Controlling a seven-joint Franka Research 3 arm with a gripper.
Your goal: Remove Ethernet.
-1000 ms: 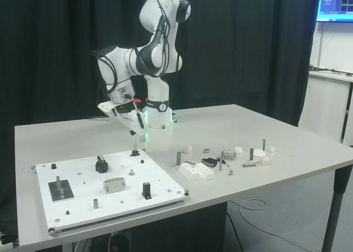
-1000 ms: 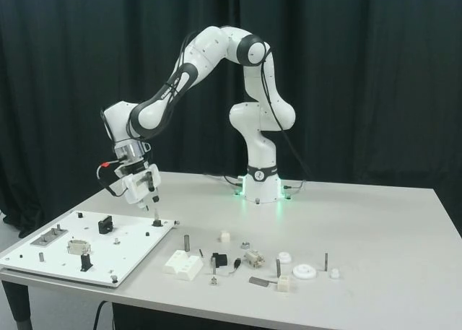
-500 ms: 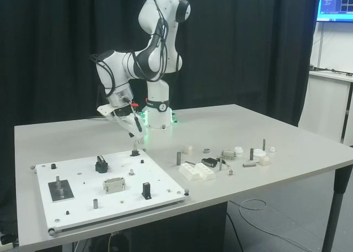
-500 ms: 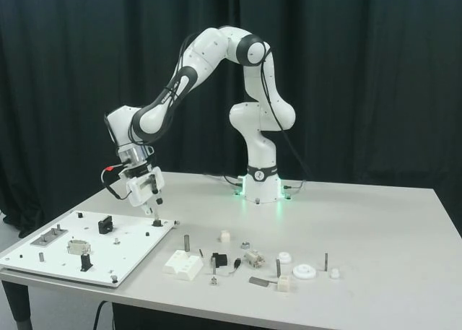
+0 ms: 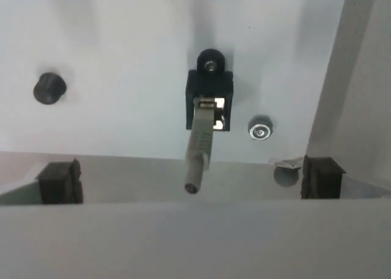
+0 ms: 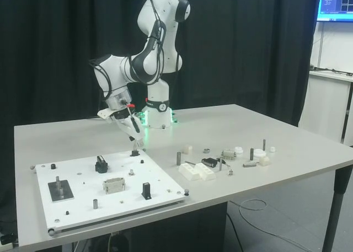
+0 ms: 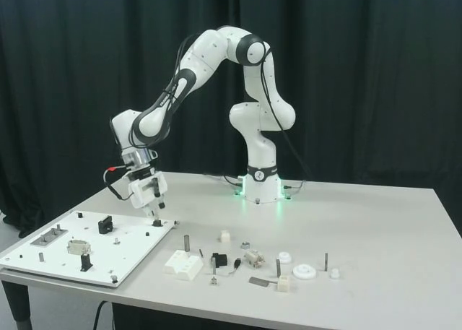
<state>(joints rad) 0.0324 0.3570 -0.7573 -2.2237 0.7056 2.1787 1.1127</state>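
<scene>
while ethernet plug (image 5: 199, 141) sits in black socket (image 5: 209, 102) | pincer (image 5: 189, 181) spread wide, holding nothing | white board (image 6: 165, 188)

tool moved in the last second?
Yes. In the first room view the tool has drifted slightly away from the arm's base and tilted more, while its tips stay above the black socket on the white board.

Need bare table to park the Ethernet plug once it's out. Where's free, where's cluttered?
Free: the grey table right of the robot base, and the strip behind the white board toward the curtain. Crowded: the loose parts along the front edge beside the board, and the board itself, with the Ethernet plug still socketed.
</scene>
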